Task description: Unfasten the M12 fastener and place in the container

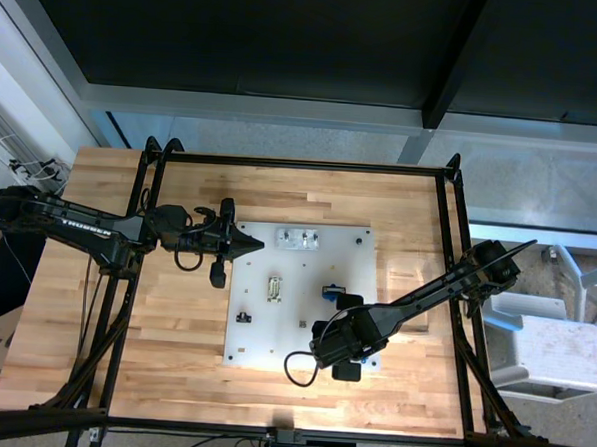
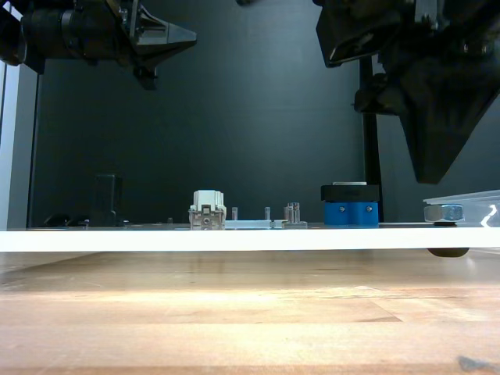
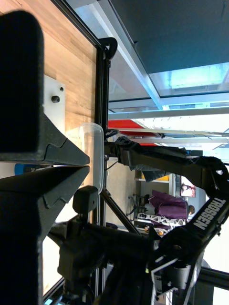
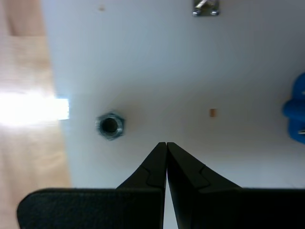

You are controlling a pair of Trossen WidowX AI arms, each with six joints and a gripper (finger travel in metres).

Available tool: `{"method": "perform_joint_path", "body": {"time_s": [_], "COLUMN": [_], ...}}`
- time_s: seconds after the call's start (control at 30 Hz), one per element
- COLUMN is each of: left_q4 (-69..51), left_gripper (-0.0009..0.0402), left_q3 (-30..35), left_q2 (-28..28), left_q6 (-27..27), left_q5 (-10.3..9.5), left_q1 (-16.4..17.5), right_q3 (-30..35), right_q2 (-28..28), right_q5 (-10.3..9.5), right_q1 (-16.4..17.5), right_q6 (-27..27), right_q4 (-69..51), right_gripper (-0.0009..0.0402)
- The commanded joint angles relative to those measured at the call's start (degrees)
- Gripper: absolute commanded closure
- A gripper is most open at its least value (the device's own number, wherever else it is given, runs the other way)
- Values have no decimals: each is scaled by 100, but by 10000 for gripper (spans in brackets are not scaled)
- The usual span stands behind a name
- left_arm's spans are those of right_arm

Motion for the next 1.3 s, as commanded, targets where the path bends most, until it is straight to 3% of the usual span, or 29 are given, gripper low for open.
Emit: {"method": "perform_joint_path", "body": {"time_s": [0.03, 0.17, 0.2, 0.23, 0.33, 0.43, 0.7, 0.83, 1.3], "left_q4": [2, 0, 0, 0, 0, 0, 0, 0, 0], "left_gripper": [393, 393, 393, 393, 393, 393, 393, 393, 393], "left_q3": [2, 2, 2, 2, 2, 2, 2, 2, 2], "left_q2": [2, 2, 2, 2, 2, 2, 2, 2, 2], "left_q6": [2, 2, 2, 2, 2, 2, 2, 2, 2], "left_q5": [0, 0, 0, 0, 2, 2, 0, 0, 0], "left_q1": [0, 0, 2, 0, 0, 2, 2, 2, 2], "right_q3": [142, 223, 223, 216, 179, 131, -68, -127, -282], "right_q2": [-44, -101, -101, -90, -26, 83, 205, 205, 205], "right_q5": [-525, -1499, -1624, -1587, -1187, -920, -990, -1185, -1008], "right_q1": [15, 15, 17, 20, 26, 24, 28, 28, 11], "right_q6": [68, 66, 66, 66, 44, -20, -96, -109, -111], "right_q4": [11, 188, 254, 286, 293, 330, 575, 651, 789], "right_gripper": [393, 393, 393, 393, 393, 393, 393, 393, 393]}}
